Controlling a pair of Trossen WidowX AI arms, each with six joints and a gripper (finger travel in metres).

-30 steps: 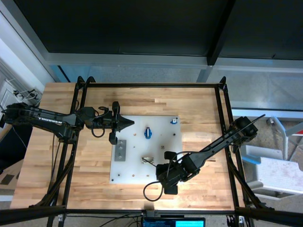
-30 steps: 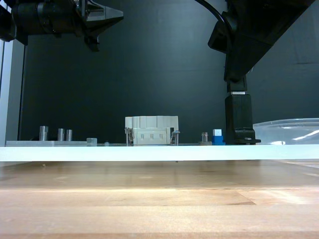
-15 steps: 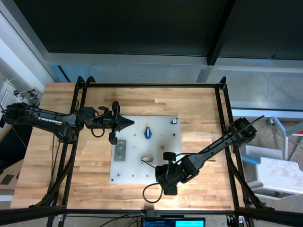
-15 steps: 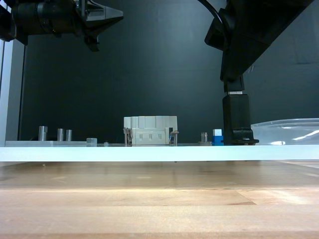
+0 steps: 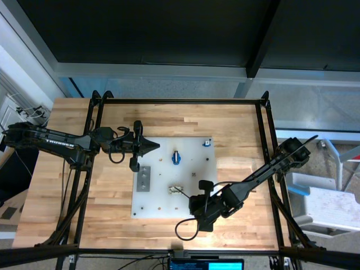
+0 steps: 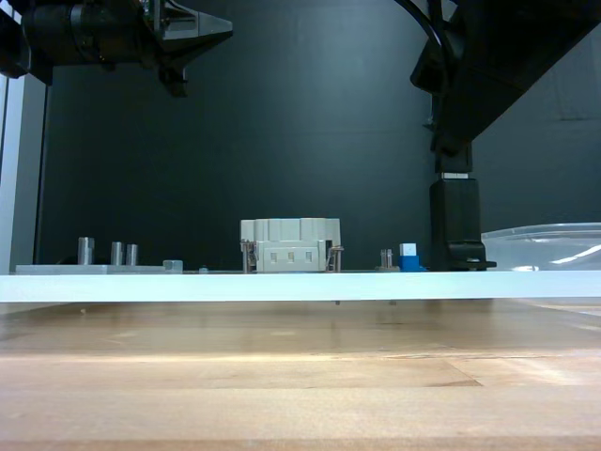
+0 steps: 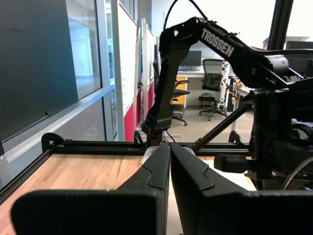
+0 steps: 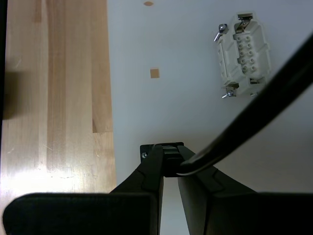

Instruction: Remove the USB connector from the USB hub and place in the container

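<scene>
My right gripper (image 8: 169, 157) points straight down at the white board (image 8: 146, 98), shut on the USB connector (image 8: 170, 151), a small dark plug. Its black lead (image 8: 244, 115) rises away from the fingertips. A black corner of the USB hub (image 8: 145, 151) shows beside one finger. I cannot tell whether the plug still sits in it. In the low view the right gripper (image 6: 458, 261) reaches board level, just left of the container (image 6: 549, 246), a clear tray. In the high view the right gripper (image 5: 197, 203) hides both hub and connector. My left gripper (image 5: 152, 147) hovers shut over the board's far-left edge.
A beige multi-pin fitting (image 5: 177, 190) stands on the white board (image 5: 163, 205) just left of the right gripper. A grey block with pegs (image 5: 144, 180), a blue part (image 5: 176, 158) and a small blue-white piece (image 5: 207, 143) also stand on the board. Black frame rails (image 5: 265, 146) border the table.
The right gripper first edged left, then moved right. The board and its fittings slid slightly right with it. The left arm stayed still.
</scene>
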